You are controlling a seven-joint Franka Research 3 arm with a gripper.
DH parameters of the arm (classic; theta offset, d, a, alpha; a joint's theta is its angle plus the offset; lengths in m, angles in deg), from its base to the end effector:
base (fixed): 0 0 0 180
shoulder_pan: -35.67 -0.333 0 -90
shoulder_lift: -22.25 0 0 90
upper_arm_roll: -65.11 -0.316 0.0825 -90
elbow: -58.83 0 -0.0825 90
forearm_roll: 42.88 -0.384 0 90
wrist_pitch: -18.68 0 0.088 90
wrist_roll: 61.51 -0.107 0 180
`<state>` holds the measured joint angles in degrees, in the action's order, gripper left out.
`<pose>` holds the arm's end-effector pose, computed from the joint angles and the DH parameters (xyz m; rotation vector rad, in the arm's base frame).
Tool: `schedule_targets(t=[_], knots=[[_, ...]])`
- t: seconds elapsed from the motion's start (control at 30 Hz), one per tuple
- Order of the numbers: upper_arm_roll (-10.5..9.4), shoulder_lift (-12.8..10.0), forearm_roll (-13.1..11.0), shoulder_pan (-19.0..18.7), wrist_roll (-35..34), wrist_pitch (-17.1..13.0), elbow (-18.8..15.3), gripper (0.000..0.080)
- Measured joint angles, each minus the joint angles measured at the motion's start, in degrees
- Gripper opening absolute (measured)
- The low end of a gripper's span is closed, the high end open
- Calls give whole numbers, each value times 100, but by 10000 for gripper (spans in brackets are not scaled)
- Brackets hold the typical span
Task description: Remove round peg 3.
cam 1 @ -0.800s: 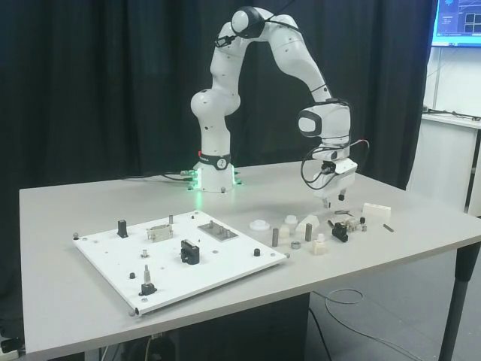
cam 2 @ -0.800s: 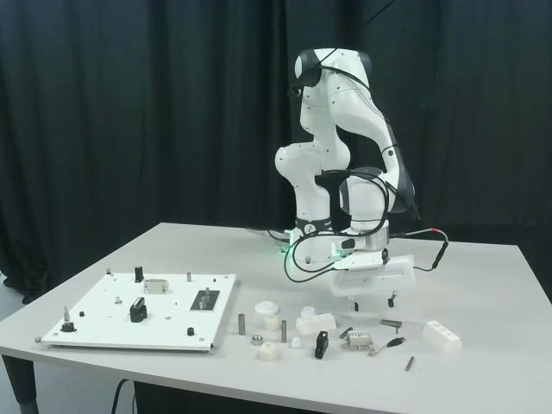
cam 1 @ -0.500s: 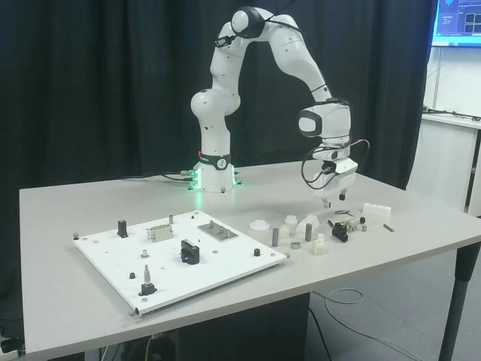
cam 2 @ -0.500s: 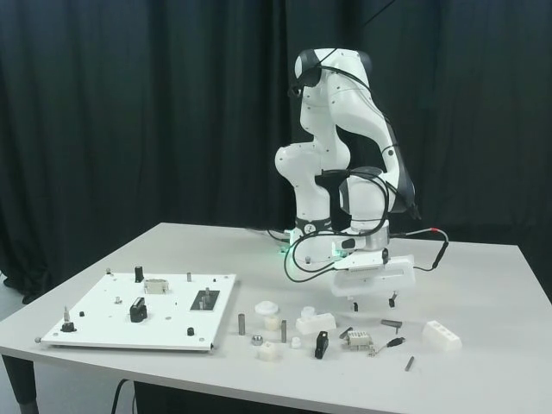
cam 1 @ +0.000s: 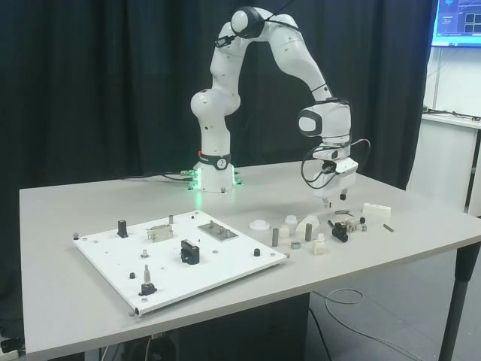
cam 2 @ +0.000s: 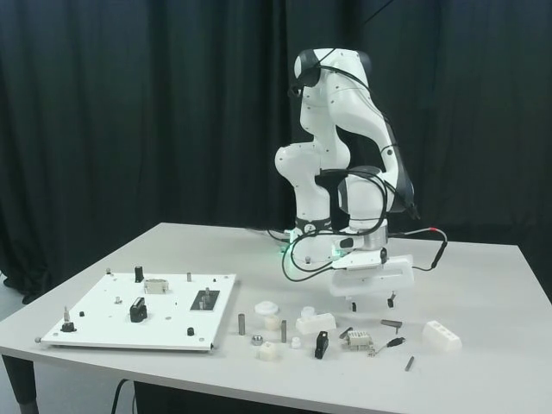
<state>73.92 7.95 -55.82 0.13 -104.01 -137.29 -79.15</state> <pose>0.4547 0.2175 0.2175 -2.9662 0.7140 -0.0355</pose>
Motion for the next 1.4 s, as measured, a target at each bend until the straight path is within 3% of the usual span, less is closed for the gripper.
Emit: schedule_targets(t=[0.77,1.1,1.4], knots=[[151,0,22,232,309,-10,113,800],[437,23,73,320,614,54,144,800],[880,193,480,472,866,573,138,800]])
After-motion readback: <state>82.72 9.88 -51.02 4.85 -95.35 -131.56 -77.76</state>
